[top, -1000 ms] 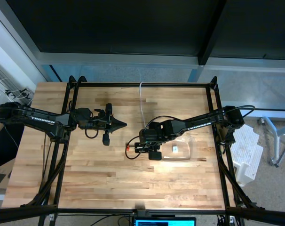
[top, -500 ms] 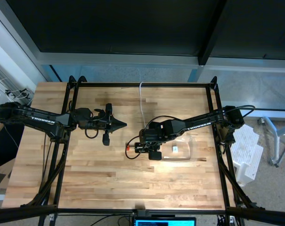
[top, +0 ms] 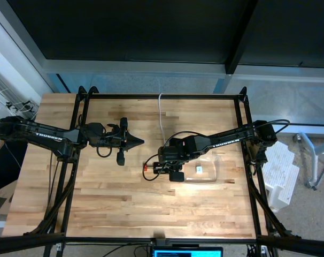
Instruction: Remove the power plug from the receptacle and place in the container
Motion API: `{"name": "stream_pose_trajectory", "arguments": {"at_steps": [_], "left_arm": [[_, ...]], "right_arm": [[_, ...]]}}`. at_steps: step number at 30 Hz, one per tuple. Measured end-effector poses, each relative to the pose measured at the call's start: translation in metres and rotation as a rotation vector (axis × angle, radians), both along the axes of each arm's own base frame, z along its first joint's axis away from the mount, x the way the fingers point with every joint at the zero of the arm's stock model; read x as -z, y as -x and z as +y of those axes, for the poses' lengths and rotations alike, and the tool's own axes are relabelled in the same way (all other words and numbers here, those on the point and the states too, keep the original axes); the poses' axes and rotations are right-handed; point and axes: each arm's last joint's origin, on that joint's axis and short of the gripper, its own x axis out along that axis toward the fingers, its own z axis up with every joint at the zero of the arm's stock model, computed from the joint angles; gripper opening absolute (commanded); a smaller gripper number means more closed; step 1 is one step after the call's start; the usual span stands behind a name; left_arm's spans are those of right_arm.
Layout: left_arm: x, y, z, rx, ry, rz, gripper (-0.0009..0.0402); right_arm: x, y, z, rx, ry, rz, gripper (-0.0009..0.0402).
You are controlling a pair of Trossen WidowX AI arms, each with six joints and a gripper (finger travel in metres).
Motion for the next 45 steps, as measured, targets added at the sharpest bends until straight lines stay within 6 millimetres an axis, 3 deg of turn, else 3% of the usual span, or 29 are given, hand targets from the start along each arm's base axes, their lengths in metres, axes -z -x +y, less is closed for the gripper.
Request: {"name": "stream_pose_trajectory", "arguments": {"at_steps": [24, 28, 32, 45], "left_arm": [[0.000, 0.000, 0.000, 0.000, 0.000, 0.000, 0.0000], [0.000, 0.000, 0.000, 0.000, 0.000, 0.000, 0.0000], [0.000, 0.000, 0.000, 0.000, 0.000, 0.000, 0.0000], [0.000, 0.000, 0.000, 0.000, 0.000, 0.000, 0.0000]], "right_arm": [[-0.007, 0.003, -0.001, 0.003, -0.001, -0.016, 0.0000], [-0.021, 0.005, -0.002, 0.005, -0.005, -0.066, 0.0000], [-0.014, 0.005, -0.002, 0.006, -0.002, -0.033, 0.0000], [-0.028, 0.017, -0.003, 0.013, -0.003, -0.042, 0.0000]]}}
